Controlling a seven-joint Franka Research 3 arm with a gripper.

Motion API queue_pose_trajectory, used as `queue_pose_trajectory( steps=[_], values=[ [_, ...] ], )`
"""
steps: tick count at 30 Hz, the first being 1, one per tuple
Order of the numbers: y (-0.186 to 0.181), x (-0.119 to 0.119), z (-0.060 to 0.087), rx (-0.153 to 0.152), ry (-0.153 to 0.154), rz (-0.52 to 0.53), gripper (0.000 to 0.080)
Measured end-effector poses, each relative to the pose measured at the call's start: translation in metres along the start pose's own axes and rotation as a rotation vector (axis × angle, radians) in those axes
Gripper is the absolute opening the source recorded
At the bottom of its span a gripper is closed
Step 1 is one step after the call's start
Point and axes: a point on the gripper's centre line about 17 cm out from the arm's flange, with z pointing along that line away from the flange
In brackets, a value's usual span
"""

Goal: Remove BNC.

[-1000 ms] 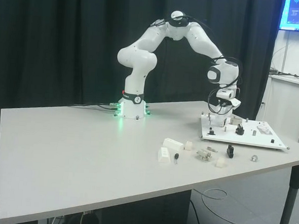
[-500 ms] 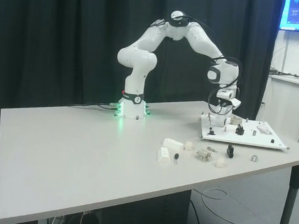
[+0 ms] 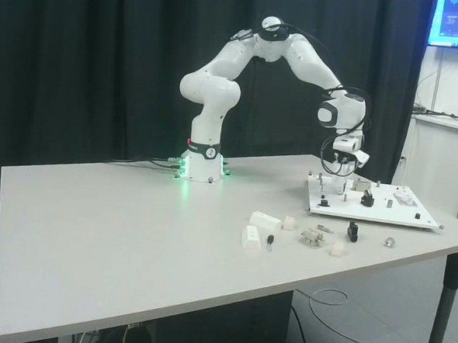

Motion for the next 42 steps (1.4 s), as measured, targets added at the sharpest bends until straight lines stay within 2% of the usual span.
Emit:
queue_pose_trajectory(
  steps=[24,42],
  values=[
    [-0.0003,0.0,-0.0019,0.014,-0.001,-0.202,0.0125],
    [-0.0006,-0.0003,-0.0023,0.018,-0.002,-0.284,0.0125]
  ],
)
